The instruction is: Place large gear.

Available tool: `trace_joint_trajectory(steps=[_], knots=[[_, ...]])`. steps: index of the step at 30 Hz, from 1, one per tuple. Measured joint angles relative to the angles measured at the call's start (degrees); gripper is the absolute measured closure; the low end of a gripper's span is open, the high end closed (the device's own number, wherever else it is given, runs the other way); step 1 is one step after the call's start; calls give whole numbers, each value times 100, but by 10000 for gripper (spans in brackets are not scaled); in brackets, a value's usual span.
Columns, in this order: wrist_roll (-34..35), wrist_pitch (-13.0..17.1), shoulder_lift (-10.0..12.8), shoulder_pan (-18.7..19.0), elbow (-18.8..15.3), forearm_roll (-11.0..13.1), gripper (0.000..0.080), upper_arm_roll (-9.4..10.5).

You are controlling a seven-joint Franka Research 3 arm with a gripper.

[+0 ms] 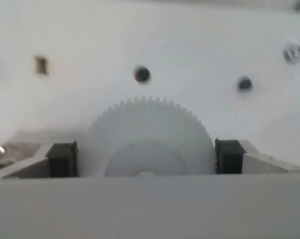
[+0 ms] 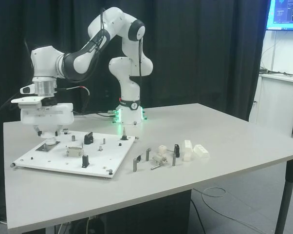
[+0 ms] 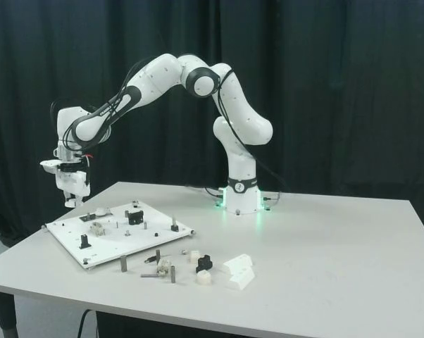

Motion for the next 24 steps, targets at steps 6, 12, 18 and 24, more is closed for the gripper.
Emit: trace_joint_trajectory(steps=[6,12,18,24], knots=[[0,222,130,1,299,0,207,193],[178,440,469,-2,763,38,207,309],[681,477,969,-16,1401,93,207,320],[896,435,1464,-53,2000,160,207,331]])
